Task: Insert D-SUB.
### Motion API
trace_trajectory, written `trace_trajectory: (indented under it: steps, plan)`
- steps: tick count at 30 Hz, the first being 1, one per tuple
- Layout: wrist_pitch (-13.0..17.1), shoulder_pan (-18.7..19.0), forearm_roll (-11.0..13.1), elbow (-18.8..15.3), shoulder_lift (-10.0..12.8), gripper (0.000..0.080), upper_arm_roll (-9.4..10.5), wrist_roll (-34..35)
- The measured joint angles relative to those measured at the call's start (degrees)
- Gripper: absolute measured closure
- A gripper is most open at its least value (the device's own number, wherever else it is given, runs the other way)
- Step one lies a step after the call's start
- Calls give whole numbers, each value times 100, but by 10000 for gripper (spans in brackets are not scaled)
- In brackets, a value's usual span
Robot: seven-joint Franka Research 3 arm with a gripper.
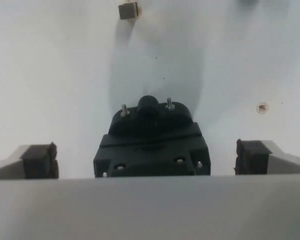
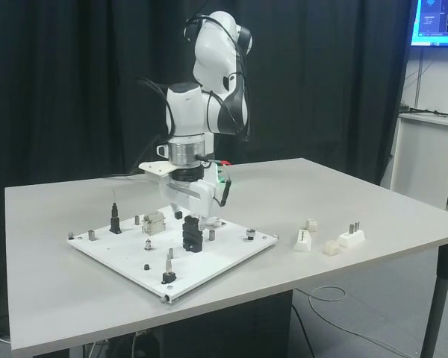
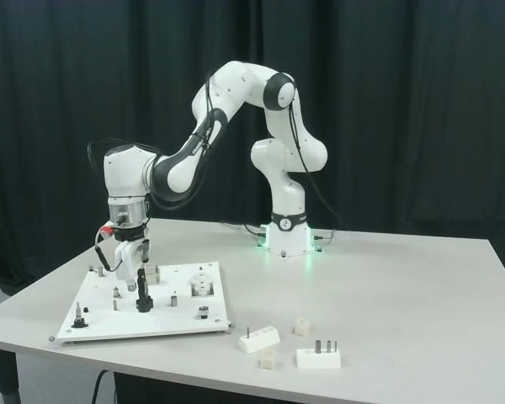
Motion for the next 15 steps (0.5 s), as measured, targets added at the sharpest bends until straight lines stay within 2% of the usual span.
trace_trajectory:
  steps: [15]
  plan:
    - [-12,198,-14,17,-69,3,-146,29]
